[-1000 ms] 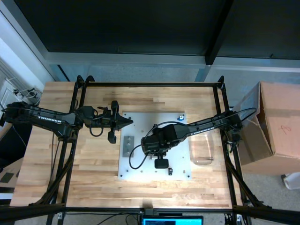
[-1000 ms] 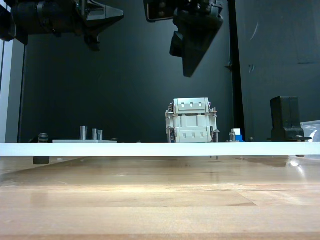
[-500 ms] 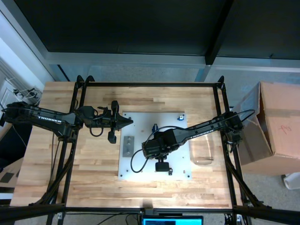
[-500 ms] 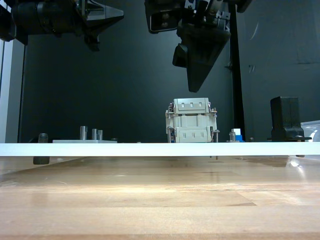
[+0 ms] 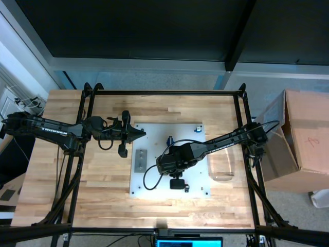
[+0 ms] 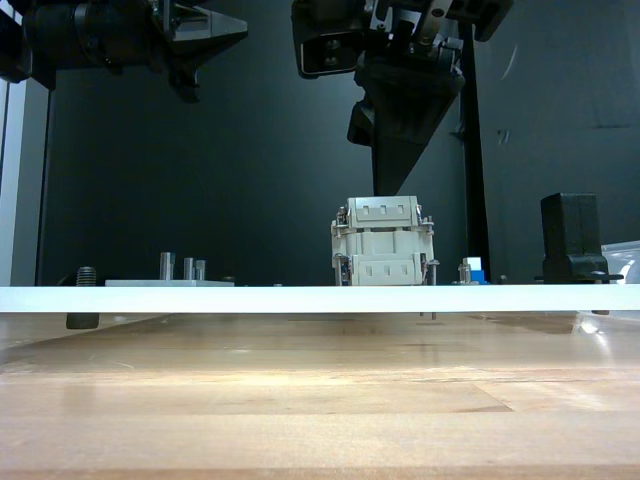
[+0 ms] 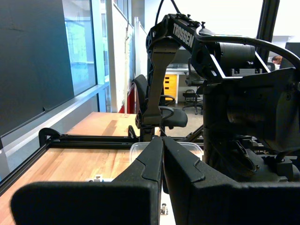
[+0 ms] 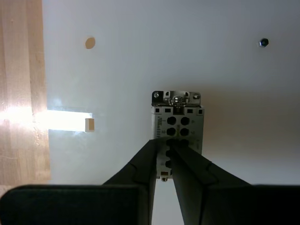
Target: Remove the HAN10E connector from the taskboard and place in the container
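Your grey rectangular HAN10E connector (image 6: 385, 242) sits upright in its seat on the white flat taskboard (image 6: 200, 297), centre of the low view, lying free and held by nothing. It looks fully seated and level, with no tilt visible.

Your right gripper (image 6: 388, 190) points straight down right above the connector, its tip at the top face. Can't tell if it touches or is just clear. In the right wrist view the right gripper (image 8: 162, 141) has its jaws at a narrow gap, nearly together and holding nothing. The connector (image 8: 177, 126) lies beyond the tips, not between them, and the tips sit over the middle of its pin face. Its metal latch end is past the tips. In the high view the right gripper (image 5: 175, 167) covers the connector, centre of frame.

Your left gripper (image 5: 139, 133) hovers left of centre over the board's far left corner, well apart from the connector. In the low view it is high at upper left (image 6: 235, 28). Its jaws (image 7: 162, 139) are pressed together, empty.

The clear plastic container (image 5: 222, 164) stands on the wooden table (image 5: 103, 195) just beside the board's right edge.

Also on the board: a black block (image 6: 572, 238) at right and a grey metal block with pegs (image 6: 180, 270) at left.
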Tool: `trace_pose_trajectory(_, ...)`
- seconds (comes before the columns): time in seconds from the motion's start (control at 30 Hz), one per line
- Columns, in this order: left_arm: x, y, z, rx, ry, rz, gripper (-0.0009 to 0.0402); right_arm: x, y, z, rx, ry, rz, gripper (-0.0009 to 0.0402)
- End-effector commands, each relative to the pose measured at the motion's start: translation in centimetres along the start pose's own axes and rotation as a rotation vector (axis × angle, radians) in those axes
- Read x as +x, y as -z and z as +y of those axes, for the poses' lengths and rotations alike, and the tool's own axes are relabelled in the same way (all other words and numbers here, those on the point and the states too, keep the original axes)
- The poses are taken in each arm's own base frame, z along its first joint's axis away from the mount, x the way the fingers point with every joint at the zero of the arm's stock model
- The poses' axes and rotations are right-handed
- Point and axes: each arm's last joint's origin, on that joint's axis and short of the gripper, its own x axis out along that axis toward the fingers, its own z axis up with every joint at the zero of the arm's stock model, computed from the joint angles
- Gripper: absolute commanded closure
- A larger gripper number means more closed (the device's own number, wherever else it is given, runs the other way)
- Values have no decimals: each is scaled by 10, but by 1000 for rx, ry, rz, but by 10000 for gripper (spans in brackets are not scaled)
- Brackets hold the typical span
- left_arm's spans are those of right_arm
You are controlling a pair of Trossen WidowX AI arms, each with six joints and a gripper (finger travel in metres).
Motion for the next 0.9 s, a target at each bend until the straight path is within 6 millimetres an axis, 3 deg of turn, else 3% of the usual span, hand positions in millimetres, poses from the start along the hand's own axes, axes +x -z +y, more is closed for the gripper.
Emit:
trace_pose_trajectory(0.03,0,0,0,0,0,0,393,3,1,-1,12,11,12,325)
trace_pose_trajectory(0.4,0,0,0,0,0,0,393,3,1,-1,18,28,8,274)
trace_pose_trajectory(0.9,0,0,0,0,0,0,393,2,1,0,16,26,8,268)
